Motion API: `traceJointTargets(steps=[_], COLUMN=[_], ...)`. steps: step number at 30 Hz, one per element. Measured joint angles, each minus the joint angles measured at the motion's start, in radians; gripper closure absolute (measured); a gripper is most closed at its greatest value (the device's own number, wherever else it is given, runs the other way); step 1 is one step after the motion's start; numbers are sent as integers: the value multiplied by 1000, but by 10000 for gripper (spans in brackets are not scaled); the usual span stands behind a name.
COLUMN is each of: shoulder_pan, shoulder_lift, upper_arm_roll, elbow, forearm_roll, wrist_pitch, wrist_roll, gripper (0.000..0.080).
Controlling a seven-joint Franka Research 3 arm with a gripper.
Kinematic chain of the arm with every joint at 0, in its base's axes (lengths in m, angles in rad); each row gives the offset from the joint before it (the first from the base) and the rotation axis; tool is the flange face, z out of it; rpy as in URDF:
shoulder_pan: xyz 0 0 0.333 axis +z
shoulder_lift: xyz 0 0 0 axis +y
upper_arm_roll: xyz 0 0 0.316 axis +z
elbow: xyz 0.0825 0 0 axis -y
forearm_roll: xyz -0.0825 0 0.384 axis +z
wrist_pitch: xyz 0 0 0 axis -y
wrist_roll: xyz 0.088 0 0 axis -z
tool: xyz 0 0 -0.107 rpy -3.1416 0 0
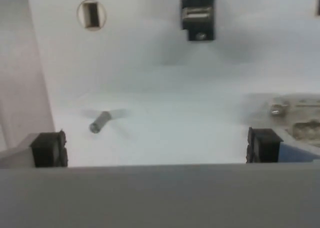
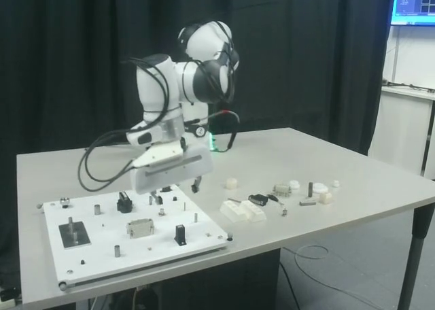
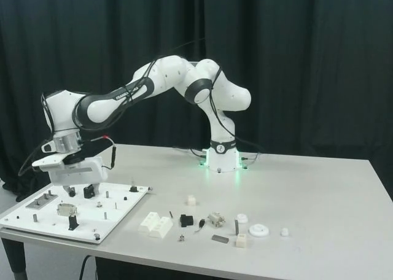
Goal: Remove round peg 2.
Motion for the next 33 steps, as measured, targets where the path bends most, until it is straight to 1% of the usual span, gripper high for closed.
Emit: traceJointTargets(steps=[4,8,13,18,26,29,33], shoulder_pan=[27,54,88,123,162,167,166], shoulder_lift=[0,-1,-3,-16,-61,-85,-120], upper_arm_roll=[-3,-3,-3,-2,12,28,54], elbow=[-32,-69,-113,-166,-263,-303,-361], forearm_roll=[-2,-5,-13,-38,-103,-126,-146], wrist_pitch=[14,39,82,135,233,271,327], wrist_roll=[17,29,48,71,109,114,114], gripper=[3,3,3,3,3,3,3])
